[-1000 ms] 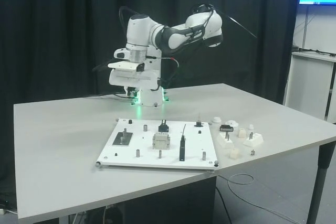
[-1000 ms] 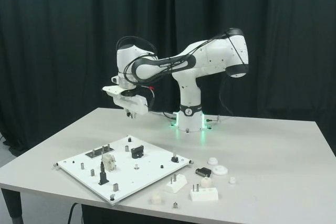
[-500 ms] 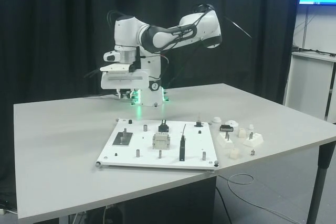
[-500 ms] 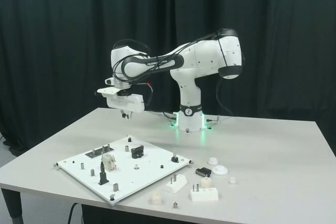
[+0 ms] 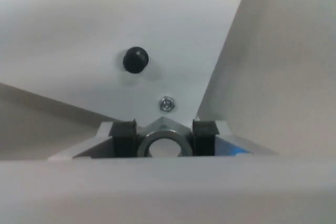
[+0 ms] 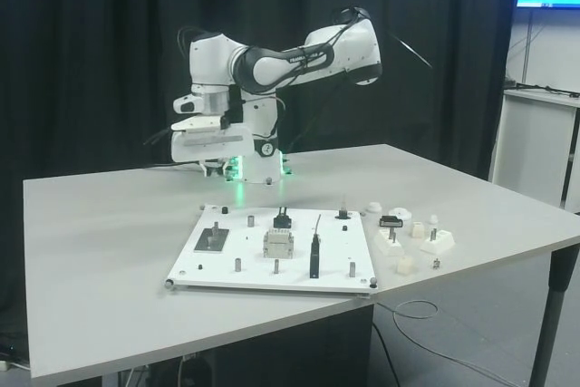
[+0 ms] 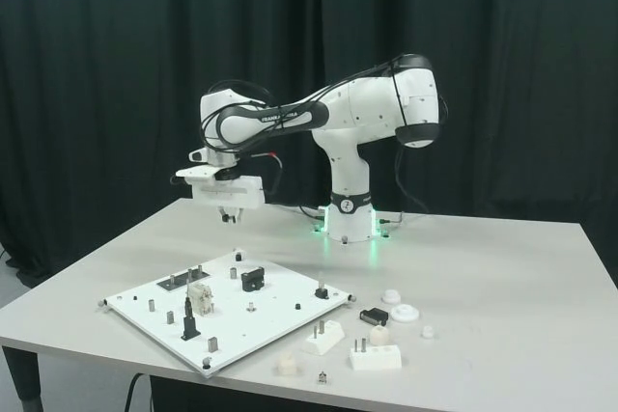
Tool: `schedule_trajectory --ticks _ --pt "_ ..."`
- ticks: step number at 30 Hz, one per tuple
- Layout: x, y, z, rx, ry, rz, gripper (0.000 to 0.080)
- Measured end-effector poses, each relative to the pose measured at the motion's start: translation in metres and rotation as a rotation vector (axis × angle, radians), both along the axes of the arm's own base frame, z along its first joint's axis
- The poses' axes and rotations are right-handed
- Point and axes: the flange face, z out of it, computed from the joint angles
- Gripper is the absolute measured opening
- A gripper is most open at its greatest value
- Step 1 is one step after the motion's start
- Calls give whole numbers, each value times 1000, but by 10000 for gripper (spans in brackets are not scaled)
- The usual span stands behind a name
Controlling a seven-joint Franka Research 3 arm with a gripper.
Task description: Insert bolt 4.
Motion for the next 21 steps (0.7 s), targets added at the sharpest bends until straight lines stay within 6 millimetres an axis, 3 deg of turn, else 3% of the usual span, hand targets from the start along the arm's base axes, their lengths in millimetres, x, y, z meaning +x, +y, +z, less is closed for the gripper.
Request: schedule_trajectory --ticks 21 --pt "8 13 -40 13 22 -9 225"
